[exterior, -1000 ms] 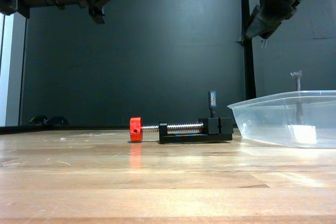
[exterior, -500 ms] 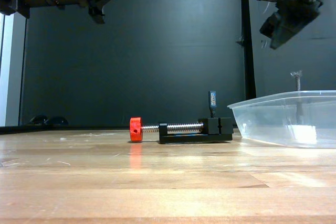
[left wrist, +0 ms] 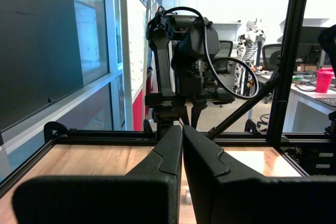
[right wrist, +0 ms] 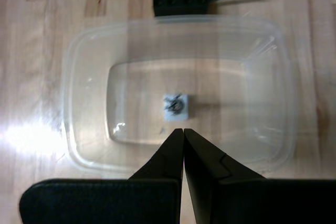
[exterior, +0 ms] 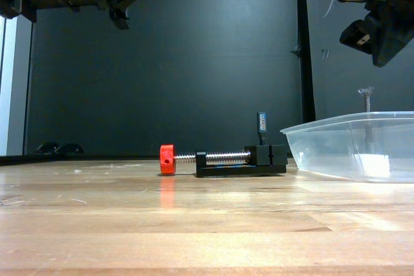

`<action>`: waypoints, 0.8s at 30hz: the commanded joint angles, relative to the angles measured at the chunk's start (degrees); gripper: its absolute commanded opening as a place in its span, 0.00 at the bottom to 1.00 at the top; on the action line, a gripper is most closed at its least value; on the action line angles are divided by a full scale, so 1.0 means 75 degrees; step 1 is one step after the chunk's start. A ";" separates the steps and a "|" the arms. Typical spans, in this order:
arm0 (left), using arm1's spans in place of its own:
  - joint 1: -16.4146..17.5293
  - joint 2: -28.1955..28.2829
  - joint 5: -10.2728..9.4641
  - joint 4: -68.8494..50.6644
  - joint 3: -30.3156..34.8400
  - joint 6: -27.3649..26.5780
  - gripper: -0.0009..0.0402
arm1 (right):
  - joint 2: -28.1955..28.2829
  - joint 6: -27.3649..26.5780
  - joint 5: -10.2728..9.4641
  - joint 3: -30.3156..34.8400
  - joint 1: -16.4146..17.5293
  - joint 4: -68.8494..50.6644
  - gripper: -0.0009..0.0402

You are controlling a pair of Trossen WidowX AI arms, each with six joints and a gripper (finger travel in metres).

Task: Pick the usb-c connector and install on the hub

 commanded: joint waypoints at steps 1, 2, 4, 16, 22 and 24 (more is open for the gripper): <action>0.0003 0.0003 0.0000 0.0003 0.0003 0.0000 0.02 | 0.0012 0.0087 0.0000 -0.0003 0.0154 -0.0117 0.02; 0.0003 0.0003 0.0000 0.0003 0.0003 0.0000 0.02 | 0.0012 0.0090 0.0000 -0.0003 0.0201 -0.0146 0.02; 0.0003 0.0003 0.0000 0.0003 0.0003 0.0000 0.02 | 0.0012 0.0093 0.0050 -0.0003 0.0286 -0.0216 0.02; 0.0003 0.0003 0.0000 0.0003 0.0003 0.0000 0.02 | 0.0067 0.0099 0.0338 -0.0003 0.0388 -0.0455 0.02; 0.0003 0.0003 0.0000 0.0003 0.0003 0.0000 0.02 | 0.0265 0.0096 0.0382 0.0017 0.0399 -0.0472 0.02; 0.0000 0.0003 0.0000 0.0003 0.0003 0.0000 0.02 | 0.0361 0.0096 0.0402 0.0079 0.0405 -0.0510 0.03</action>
